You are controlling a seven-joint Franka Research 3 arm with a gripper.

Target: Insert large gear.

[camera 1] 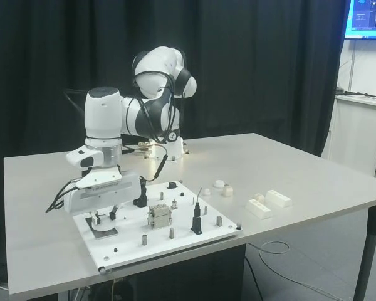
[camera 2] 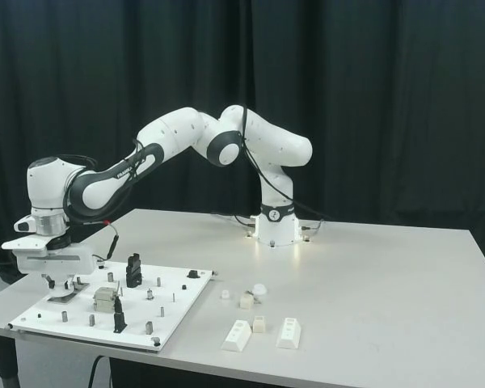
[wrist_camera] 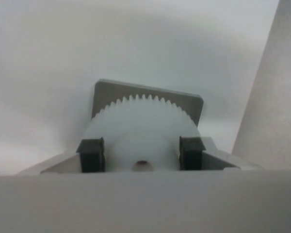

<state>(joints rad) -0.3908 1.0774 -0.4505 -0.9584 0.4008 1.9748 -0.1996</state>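
In the wrist view the large white gear [wrist_camera: 143, 128], toothed rim upward, sits between two black fingertips [wrist_camera: 91, 155]. My gripper [wrist_camera: 141, 155] is shut on it. Behind the gear lies a grey square plate [wrist_camera: 106, 93]. In the first room view the gripper [camera 1: 104, 217] hangs low over that grey plate [camera 1: 105, 231] at the near left corner of the white board [camera 1: 175, 243]. The second room view shows the gripper [camera 2: 61, 283] just above the plate [camera 2: 62, 297]. Whether the gear touches the plate I cannot tell.
On the white board [camera 2: 178, 311] stand a grey block [camera 1: 158, 216], a black upright piece [camera 1: 197, 223], another black part [camera 2: 133, 271] and several small pegs. On the grey table to the right lie white blocks [camera 1: 268, 204] and small white parts [camera 1: 222, 186].
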